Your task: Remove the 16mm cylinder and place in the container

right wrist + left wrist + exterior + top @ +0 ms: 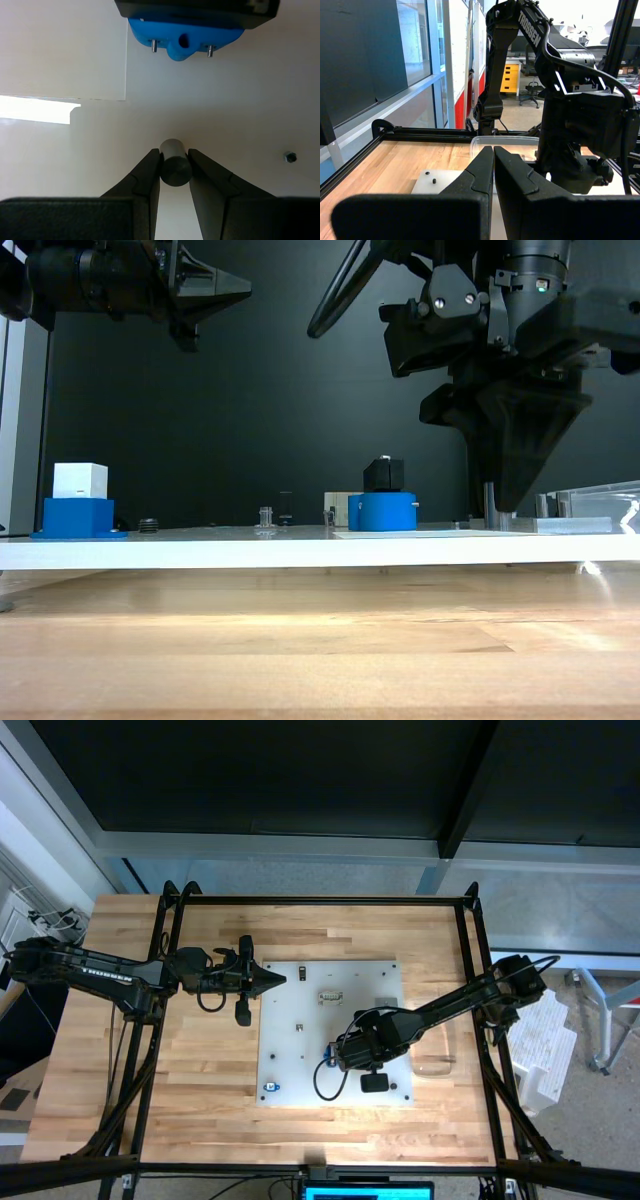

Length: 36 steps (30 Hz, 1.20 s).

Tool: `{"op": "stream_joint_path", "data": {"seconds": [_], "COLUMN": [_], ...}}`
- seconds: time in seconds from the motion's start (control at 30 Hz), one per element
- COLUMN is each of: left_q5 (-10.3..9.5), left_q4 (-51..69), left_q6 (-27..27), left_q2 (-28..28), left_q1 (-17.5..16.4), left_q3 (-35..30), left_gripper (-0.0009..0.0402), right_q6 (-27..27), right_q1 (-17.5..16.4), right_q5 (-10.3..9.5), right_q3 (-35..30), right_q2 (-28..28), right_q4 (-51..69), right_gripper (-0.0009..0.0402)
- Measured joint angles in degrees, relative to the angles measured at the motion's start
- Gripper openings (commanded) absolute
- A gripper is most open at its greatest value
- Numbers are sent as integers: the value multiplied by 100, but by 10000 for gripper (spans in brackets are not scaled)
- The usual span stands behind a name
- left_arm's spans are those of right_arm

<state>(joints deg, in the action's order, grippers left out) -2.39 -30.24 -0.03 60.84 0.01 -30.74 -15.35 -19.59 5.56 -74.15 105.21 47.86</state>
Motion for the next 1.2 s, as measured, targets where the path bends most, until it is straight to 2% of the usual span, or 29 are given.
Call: {"op": "stream_joint_path", "data": {"seconds": [0.47, 1.2], "left_q5": [-2, -2], "left_q4": [0, -2], "left_q6": [0, -2], "left_q2": [2, 2], "left_q1": [0, 0], "left_q3": [-2, -2], "left_gripper": [0, 0], "right_q6": [-22, -35], "right_q1": [11, 11], "right_q5": [-9, 4], "right_q3": [-7, -210], "right_q2": [-446, -603], "right_q4": [151, 492], "right_gripper": [0, 0]}}
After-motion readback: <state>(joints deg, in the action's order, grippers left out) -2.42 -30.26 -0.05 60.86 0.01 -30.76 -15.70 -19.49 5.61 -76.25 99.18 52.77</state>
